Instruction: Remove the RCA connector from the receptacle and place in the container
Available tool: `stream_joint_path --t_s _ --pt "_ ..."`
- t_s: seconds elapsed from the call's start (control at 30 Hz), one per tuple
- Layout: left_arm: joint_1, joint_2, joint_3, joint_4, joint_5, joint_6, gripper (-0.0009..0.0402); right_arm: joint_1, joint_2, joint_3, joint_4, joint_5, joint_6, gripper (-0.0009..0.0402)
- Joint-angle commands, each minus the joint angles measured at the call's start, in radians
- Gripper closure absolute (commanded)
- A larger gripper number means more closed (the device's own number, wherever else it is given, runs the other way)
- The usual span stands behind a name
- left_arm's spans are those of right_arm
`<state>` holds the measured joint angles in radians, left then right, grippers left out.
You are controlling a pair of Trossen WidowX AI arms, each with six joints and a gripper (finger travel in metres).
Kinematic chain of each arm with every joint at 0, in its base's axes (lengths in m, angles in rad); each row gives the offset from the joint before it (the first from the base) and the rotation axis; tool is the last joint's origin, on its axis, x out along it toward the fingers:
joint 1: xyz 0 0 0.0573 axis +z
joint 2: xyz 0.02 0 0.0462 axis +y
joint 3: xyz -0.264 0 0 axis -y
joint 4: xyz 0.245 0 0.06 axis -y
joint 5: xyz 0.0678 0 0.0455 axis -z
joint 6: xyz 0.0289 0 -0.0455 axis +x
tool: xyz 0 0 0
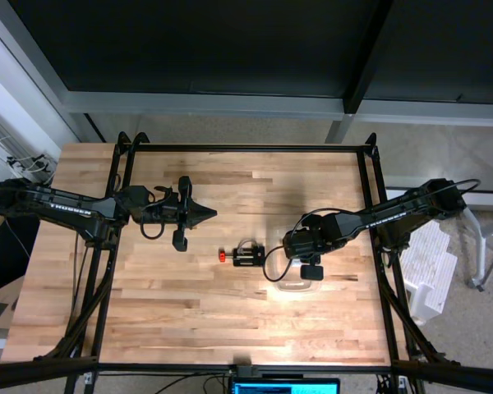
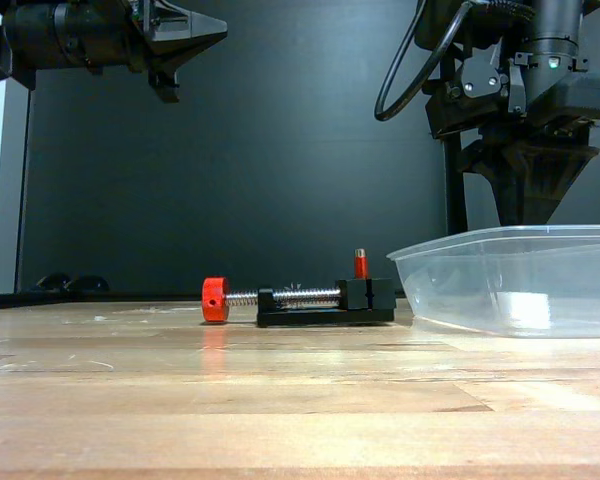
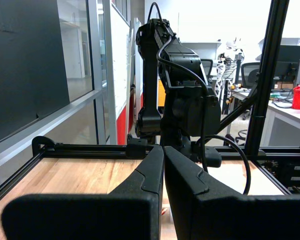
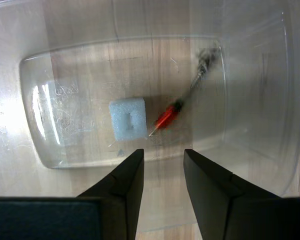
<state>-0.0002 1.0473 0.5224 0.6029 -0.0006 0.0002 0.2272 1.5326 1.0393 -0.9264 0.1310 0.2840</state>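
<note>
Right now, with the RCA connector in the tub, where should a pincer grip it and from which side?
Probably the red body of the RCA connector, from straight above through the container's open top, closing across its slanted length; its tail is too slim. Mind the white square beside it. Right pincer hovers open above it; left pincer is shut, parked high at left.

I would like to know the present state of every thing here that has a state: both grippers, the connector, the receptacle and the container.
container: upright, no lid, on the table.
left gripper: shut, empty, raised above the table.
right gripper: open, empty, over the container.
RCA connector: loose inside the container, beside the white square piece.
receptacle: on the table, ungripped, with a red stub upright on top.
</note>
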Motion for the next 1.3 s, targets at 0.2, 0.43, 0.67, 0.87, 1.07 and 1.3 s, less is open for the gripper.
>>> stream_joint_path --t_s 0.2,0.43,0.67,0.87,1.07,1.3 --pt "0.0 0.0 0.0 0.0 0.0 0.0 0.0393 0.0 -0.001 0.008 0.0 -0.002 -0.004 0.0265" --pt "0.0 0.0 0.0 0.0 0.0 0.0 0.0393 -0.04 -0.048 0.09 0.007 -0.026 -0.066 0.0284" --pt "0.0 0.0 0.0 0.0 0.0 0.0 0.0393 -0.081 -0.177 0.105 0.198 -0.019 -0.2 0.0325" --pt "0.0 0.0 0.0 0.0 0.0 0.0 0.0393 -0.121 -0.285 0.05 0.433 -0.021 -0.268 0.0376" --pt "0.0 0.0 0.0 0.0 0.0 0.0 0.0393 -0.177 -0.347 -0.027 0.673 -0.058 -0.305 0.0389" --pt "0.0 0.0 0.0 0.0 0.0 0.0 0.0393 -0.229 -0.415 -0.2 1.023 -0.149 -0.32 0.0394"
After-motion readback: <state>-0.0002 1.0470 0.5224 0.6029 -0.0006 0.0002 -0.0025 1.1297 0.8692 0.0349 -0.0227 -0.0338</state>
